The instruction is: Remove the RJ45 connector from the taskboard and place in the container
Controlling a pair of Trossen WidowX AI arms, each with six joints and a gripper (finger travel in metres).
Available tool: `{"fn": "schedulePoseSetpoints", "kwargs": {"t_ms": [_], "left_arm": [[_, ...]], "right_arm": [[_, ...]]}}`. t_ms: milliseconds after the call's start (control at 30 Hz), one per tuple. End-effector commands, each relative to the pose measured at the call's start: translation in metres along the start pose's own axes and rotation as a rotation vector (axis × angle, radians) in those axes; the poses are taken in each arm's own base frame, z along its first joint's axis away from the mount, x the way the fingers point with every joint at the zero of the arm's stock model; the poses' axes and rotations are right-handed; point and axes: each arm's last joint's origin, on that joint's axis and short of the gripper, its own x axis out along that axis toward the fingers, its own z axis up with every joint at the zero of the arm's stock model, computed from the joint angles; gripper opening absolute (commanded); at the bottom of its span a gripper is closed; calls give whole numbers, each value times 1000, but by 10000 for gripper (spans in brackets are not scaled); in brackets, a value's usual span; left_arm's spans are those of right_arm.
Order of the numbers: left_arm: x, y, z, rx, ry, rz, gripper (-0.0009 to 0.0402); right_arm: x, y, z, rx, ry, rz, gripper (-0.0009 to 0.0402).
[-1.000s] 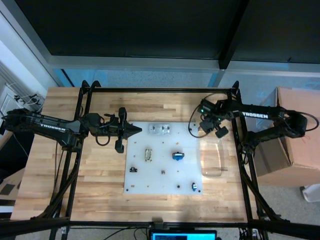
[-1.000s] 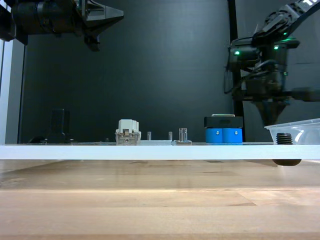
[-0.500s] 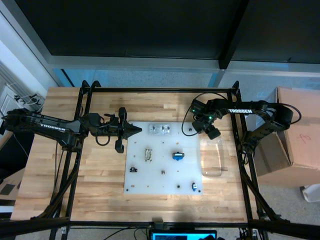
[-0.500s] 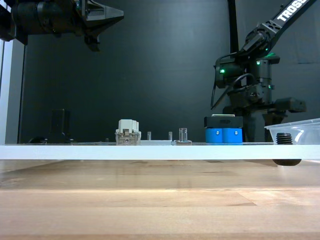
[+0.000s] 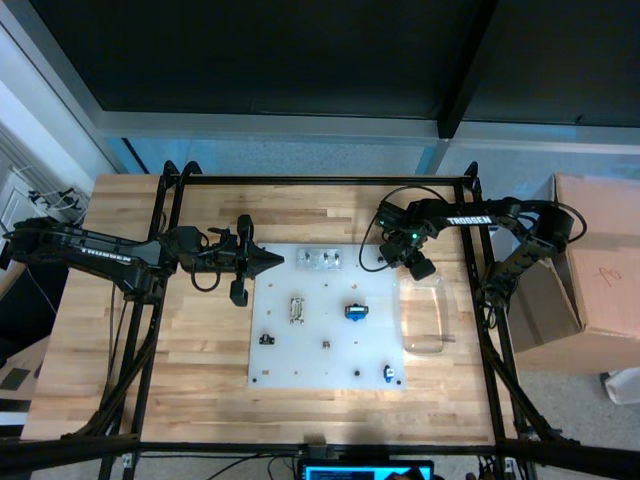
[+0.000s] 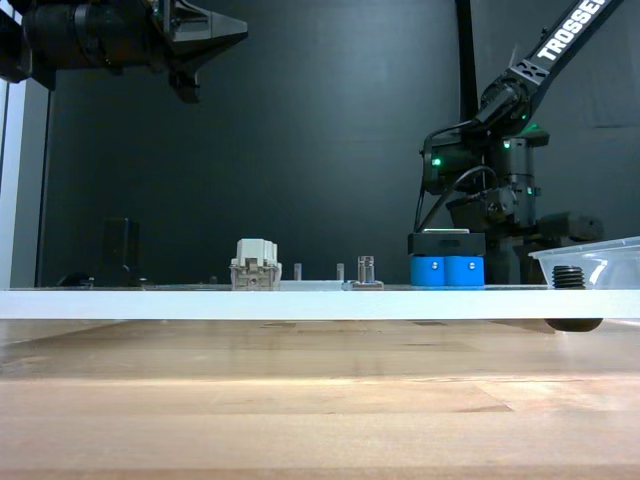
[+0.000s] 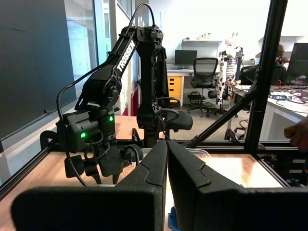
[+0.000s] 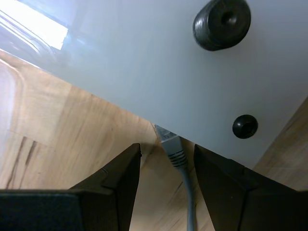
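The grey RJ45 connector [image 8: 169, 143] lies on the wood with its tip against the edge of the white taskboard [image 8: 144, 57], its grey cable trailing back. I cannot tell whether it sits in a seat. My right gripper [image 8: 166, 152] is open, low over it, one finger [image 8: 120, 178] on each side and neither touching. In the high view the right gripper [image 5: 408, 258] is at the board's far right corner, just beyond the clear container [image 5: 425, 315]. My left gripper [image 5: 262, 260] hangs shut and empty high over the board's left edge, its fingers [image 7: 159, 159] pressed together.
The board [image 5: 300, 360] carries a blue part [image 5: 355, 311], a beige connector block [image 5: 296, 310] and a clear fixture [image 5: 323, 260]. A black knob [image 8: 222, 23] and a small screw [image 8: 245, 126] sit near the connector. The container [image 6: 600, 262] holds a black threaded piece [image 6: 567, 277].
My right arm swung left from over the container's far end and dropped low at the board's far right corner. The left arm has not moved.
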Motion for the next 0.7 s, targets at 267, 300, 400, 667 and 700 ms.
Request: {"fn": "schedulePoseSetpoints", "kwargs": {"t_ms": [267,300,400,667,700], "left_arm": [[0,0,0,0,0,0,0],[0,0,0,0,0,0,0],[0,0,0,0,0,0,0],[0,0,0,0,0,0,0],[0,0,0,0,0,0,0]], "right_arm": [[5,-2,2,-9,-10,-6,77],[4,-2,2,-11,-11,-6,60],[4,-2,1,-12,-6,0,7],[-9,6,-3,-9,14,14,-1],[-12,8,-4,-9,17,16,1]]}}
